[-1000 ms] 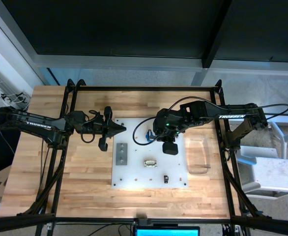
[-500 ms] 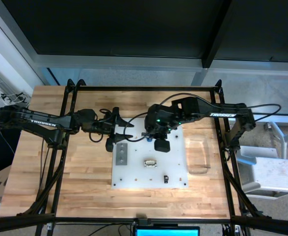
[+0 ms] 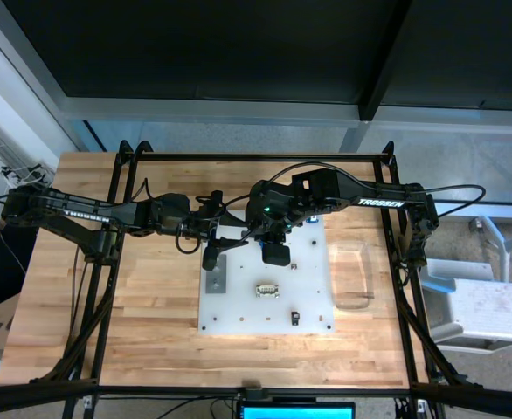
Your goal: Pick the 16mm bar and place in it's hole on the taskboard
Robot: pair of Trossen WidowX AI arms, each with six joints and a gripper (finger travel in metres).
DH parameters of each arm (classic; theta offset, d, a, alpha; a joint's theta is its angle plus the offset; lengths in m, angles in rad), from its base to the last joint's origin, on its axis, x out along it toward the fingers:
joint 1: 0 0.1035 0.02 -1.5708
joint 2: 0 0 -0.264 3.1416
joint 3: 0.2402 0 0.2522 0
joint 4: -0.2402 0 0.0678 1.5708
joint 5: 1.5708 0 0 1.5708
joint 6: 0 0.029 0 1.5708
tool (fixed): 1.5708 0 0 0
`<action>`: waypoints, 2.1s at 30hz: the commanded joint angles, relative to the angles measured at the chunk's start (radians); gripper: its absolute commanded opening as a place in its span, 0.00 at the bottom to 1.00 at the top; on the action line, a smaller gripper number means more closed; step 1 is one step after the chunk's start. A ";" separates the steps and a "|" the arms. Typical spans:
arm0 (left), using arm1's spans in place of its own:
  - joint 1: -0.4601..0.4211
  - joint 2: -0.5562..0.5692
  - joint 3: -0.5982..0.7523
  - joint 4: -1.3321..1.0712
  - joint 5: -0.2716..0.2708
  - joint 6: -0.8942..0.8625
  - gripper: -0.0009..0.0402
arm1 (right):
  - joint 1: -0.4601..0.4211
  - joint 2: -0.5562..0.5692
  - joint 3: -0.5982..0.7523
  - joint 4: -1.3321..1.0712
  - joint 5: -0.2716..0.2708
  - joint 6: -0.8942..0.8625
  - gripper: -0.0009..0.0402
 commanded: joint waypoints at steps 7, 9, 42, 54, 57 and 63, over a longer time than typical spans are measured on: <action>-0.003 -0.001 0.000 0.006 -0.016 0.001 0.51 | -0.012 -0.002 0.000 0.003 0.000 -0.006 0.02; -0.003 -0.001 0.000 0.007 -0.018 0.001 0.49 | -0.013 -0.002 0.000 0.003 0.000 -0.006 0.02; -0.003 -0.001 0.000 0.007 -0.034 0.020 0.13 | -0.016 -0.002 -0.001 0.027 0.000 -0.026 0.10; -0.003 -0.002 0.000 0.010 -0.042 0.021 0.09 | -0.016 -0.024 -0.001 0.038 0.000 -0.044 0.44; -0.003 -0.002 0.000 0.011 -0.053 0.022 0.09 | -0.015 -0.044 -0.014 0.046 0.003 -0.045 0.51; -0.003 -0.003 0.000 0.044 -0.061 0.026 0.08 | -0.015 -0.168 -0.166 0.201 0.030 -0.030 0.56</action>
